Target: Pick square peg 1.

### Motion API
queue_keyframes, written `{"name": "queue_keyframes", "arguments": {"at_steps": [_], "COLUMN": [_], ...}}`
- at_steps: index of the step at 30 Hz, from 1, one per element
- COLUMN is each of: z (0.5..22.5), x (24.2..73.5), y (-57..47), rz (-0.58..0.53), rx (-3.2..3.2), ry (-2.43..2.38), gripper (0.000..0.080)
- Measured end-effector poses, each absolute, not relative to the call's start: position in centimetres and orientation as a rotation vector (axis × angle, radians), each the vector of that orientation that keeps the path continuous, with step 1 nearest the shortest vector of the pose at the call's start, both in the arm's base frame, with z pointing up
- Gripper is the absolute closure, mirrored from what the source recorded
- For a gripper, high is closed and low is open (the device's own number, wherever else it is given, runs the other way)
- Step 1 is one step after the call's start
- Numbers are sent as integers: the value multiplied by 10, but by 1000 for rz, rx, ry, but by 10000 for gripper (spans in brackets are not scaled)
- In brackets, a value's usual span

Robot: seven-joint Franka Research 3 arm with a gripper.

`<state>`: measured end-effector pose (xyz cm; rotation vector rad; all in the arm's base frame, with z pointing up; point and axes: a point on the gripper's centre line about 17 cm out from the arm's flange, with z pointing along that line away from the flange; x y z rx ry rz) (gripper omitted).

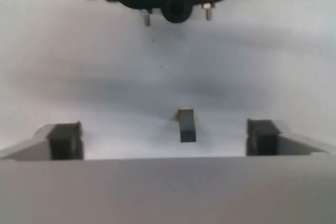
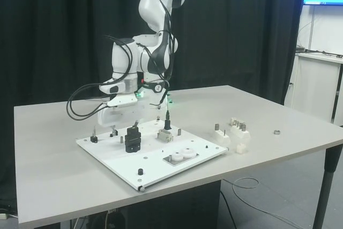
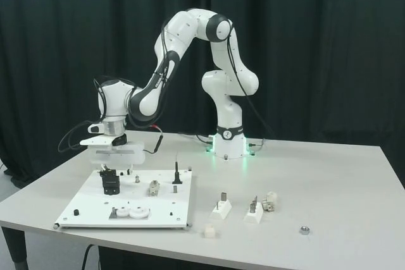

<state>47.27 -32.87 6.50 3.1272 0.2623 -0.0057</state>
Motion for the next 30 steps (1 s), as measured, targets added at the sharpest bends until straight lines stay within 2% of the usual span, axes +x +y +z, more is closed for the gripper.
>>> {"name": "queue_keyframes", "arguments": {"at_steps": [5, 6, 30], "z": [71, 72, 82], "x": [477, 478, 481], "y": [-321, -320, -310], "rz": [1, 3, 10], "rx": [3136, 3136, 3158], "ry": [278, 281, 257], "gripper": [299, 21, 3]}}
